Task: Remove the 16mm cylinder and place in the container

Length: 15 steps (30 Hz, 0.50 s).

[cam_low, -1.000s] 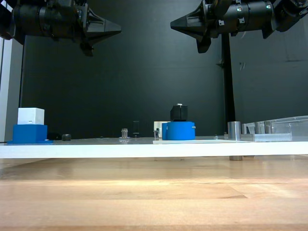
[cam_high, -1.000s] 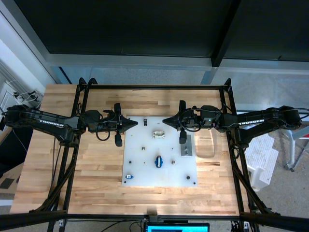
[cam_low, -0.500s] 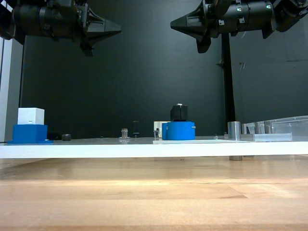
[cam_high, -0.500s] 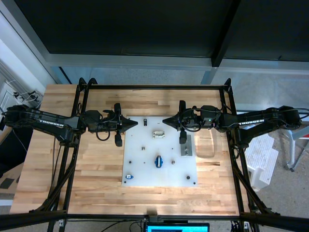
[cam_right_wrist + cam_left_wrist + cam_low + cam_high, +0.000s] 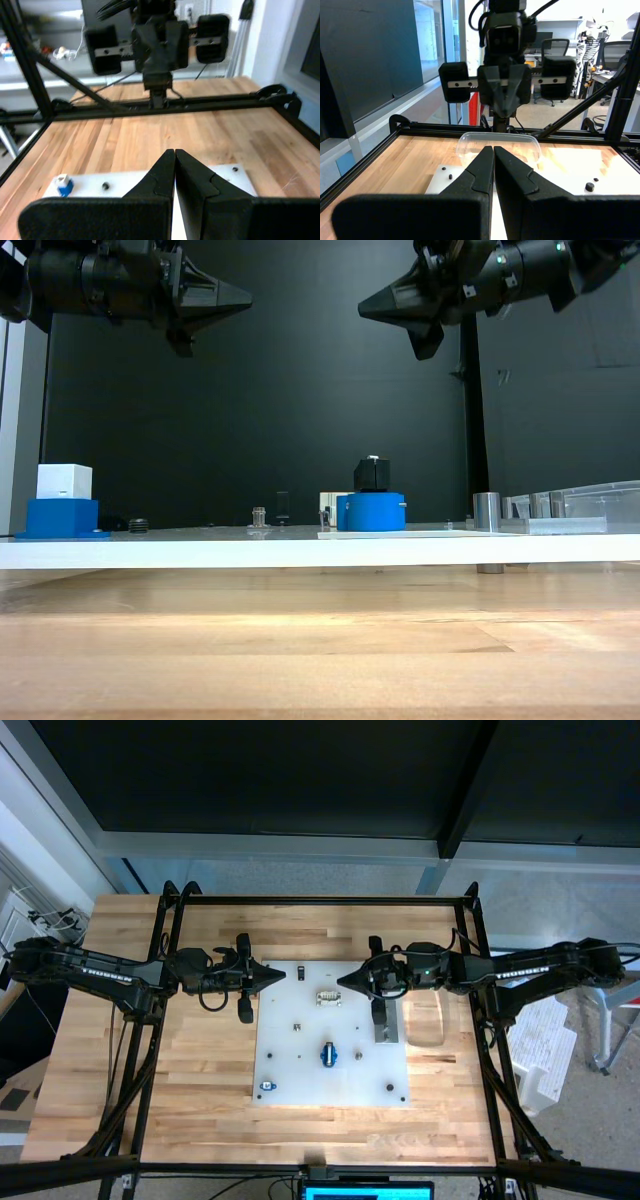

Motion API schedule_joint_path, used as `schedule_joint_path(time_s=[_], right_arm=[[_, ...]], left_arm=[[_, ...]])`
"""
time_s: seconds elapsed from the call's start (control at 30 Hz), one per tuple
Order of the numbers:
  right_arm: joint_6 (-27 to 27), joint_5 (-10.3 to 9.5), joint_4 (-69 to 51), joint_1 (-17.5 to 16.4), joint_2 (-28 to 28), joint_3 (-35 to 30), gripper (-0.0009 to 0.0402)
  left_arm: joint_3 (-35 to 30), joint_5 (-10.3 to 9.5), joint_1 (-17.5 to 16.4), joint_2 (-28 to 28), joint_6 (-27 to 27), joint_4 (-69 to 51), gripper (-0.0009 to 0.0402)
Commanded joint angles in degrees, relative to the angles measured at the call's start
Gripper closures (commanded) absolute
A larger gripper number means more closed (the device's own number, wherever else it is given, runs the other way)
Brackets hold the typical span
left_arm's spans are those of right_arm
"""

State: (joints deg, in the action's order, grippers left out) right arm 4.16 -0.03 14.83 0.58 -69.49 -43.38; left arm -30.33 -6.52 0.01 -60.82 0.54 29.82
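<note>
Seen from my remote desk, bare wood runs along the near edge of the tabletop, leaving open ground on either side of the white task board. A blue-and-white block sits at the board's near-left corner, and small dark screws dot the near-right corner.

Farther in, near the board's middle, the 16mm cylinder stands upright. It is just right of the blue connector and apart from it, with plain board around it and open air above. The low view shows the cylinder well below both arms.

Beyond it, a grey metal block lies lengthwise near the board's right edge. The container rests on the wood just off that edge, beside the block.

Over the board's far part, the two grippers hang high, their tips pointing at each other across a gap. The left gripper is over the far-left corner, and the right gripper is near mid-width. My wrist cameras show the left gripper and the right gripper each with jaws pressed together, gripping nothing.

A black frame lines the tabletop's far edge.
</note>
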Motion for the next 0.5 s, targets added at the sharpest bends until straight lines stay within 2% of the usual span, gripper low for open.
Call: schedule_joint_path(time_s=[0.03, 0.43, 0.5], right_arm=[[-0.37, 0.04, -8.02, -0.70, -0.04, -3.52, 0.0393], [1.18, 0.81, -31.56, -4.15, -1.40, -10.69, 0.0393], [1.29, 1.60, -35.56, -5.22, -2.38, -12.13, 0.0393]], left_arm=[[0.00, 0.02, 0.00, 0.00, 0.00, 0.02, 0.0393], [0.00, 0.02, -0.02, 0.00, 0.00, 0.02, 0.0393], [0.00, 0.02, -0.02, 0.00, 0.00, 0.02, 0.0393]])
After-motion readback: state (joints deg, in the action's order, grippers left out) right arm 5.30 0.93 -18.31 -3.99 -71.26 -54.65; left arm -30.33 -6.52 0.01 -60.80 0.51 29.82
